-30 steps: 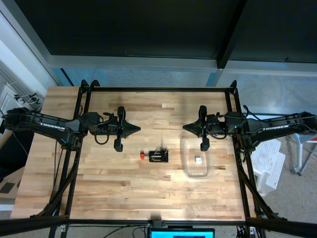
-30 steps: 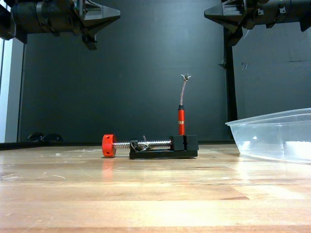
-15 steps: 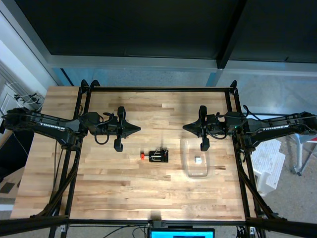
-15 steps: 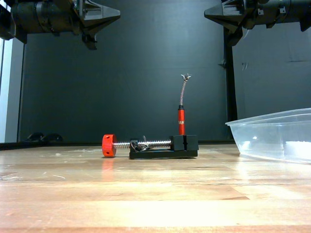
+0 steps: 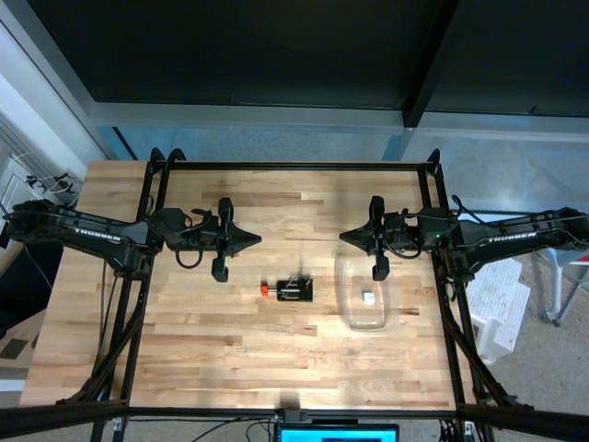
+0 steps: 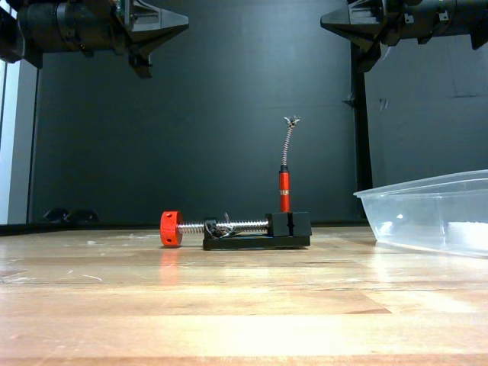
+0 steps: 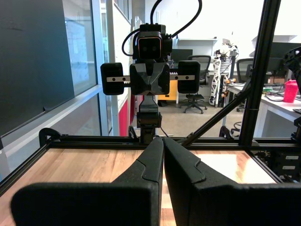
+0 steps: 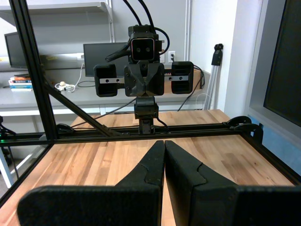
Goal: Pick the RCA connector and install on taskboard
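Pale wooden planks form the table we look down on. Our left tool and right tool hover well apart, tips pointing at each other. The taskboard lies on the table nearer to us, between the two tips. A clear tray sits just right of it with a white cube inside.

From table height, we see both tools hanging high above the wood. The RCA connector, red with a coiled spring tail, stands upright on the taskboard's right end. A red knob caps the left end.

Along the left wrist, we find that tool's fingers pressed together tip to tip.

Along the right wrist, that tool's fingers likewise meet.
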